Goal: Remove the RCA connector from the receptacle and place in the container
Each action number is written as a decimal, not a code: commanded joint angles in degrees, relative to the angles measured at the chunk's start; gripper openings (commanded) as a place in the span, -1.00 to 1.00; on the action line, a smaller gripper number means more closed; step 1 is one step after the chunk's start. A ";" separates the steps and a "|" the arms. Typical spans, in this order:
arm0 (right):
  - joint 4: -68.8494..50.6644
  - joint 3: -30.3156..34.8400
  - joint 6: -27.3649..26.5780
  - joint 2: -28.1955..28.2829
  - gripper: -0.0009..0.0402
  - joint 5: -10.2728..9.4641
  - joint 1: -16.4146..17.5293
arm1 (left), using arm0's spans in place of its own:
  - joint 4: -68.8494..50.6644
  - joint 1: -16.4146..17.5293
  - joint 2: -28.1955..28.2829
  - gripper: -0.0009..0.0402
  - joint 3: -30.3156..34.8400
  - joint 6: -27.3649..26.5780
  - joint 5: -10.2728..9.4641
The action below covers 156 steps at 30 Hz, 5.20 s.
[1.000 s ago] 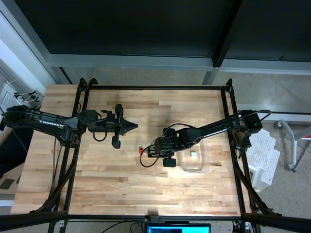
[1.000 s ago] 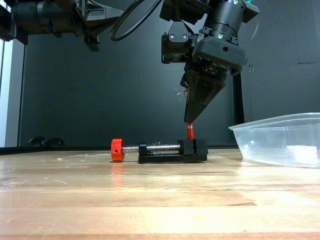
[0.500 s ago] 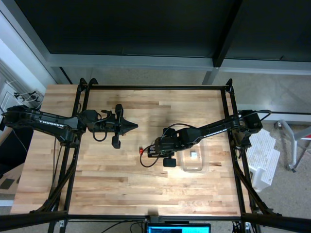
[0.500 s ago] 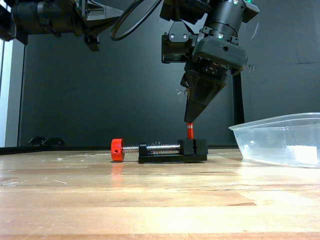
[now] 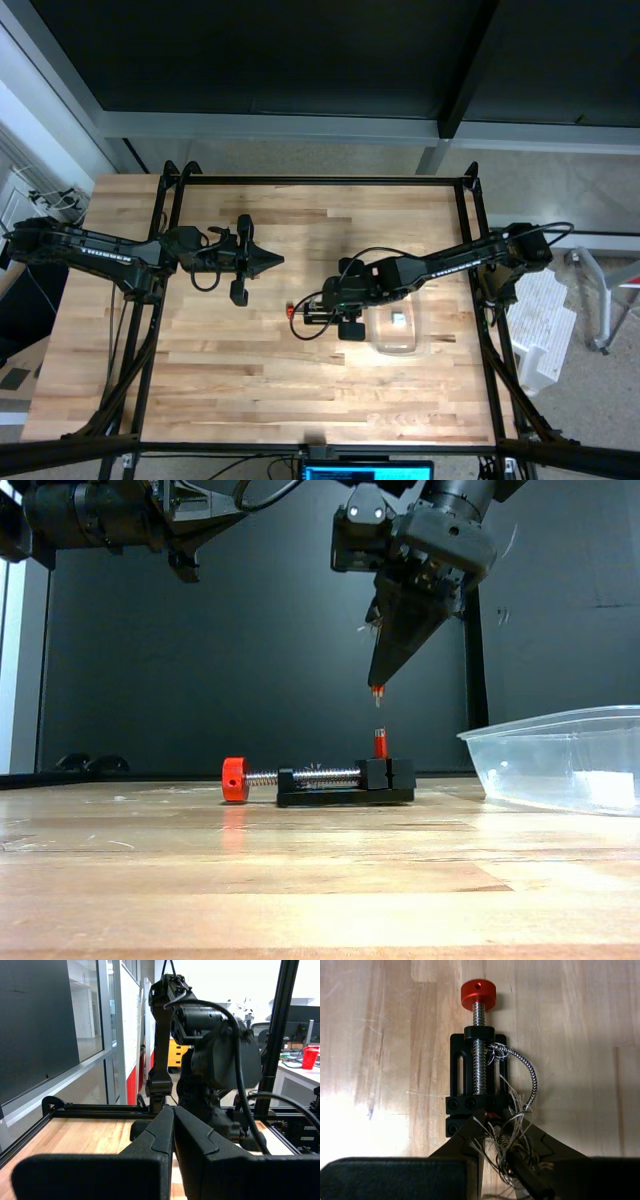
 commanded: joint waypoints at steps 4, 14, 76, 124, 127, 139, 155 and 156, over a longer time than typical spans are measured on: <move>-0.37 0.04 0.02 -3.23 -0.96 -0.04 0.00 | 0.02 0.02 0.02 -0.96 0.00 0.00 0.00; -0.44 0.02 0.04 -4.13 -0.96 -0.07 0.04 | 0.00 0.00 0.02 -0.96 0.00 0.00 0.00; -7.56 -29.99 15.15 -27.71 -0.55 -0.90 4.31 | 0.00 0.00 0.02 -0.96 0.00 0.00 0.00; 18.23 -16.20 -9.11 -36.13 -0.96 -9.33 -11.13 | 0.00 0.00 0.02 -0.96 0.00 0.00 0.00; 25.16 -17.40 -9.29 -36.13 -0.96 -9.57 -11.63 | 0.02 0.02 0.02 -0.96 0.00 0.00 0.00; 50.31 -29.77 -7.78 -37.18 -0.96 -10.67 -10.95 | 0.00 0.00 0.02 -0.96 0.00 0.00 0.00; 67.08 -40.98 -5.90 -40.57 -0.96 -8.98 -10.71 | 0.00 0.00 0.02 -0.96 0.00 0.00 0.00; 66.99 -41.03 -5.86 -40.57 -0.96 -8.87 -10.69 | 0.00 0.00 0.02 -0.96 0.00 0.00 0.00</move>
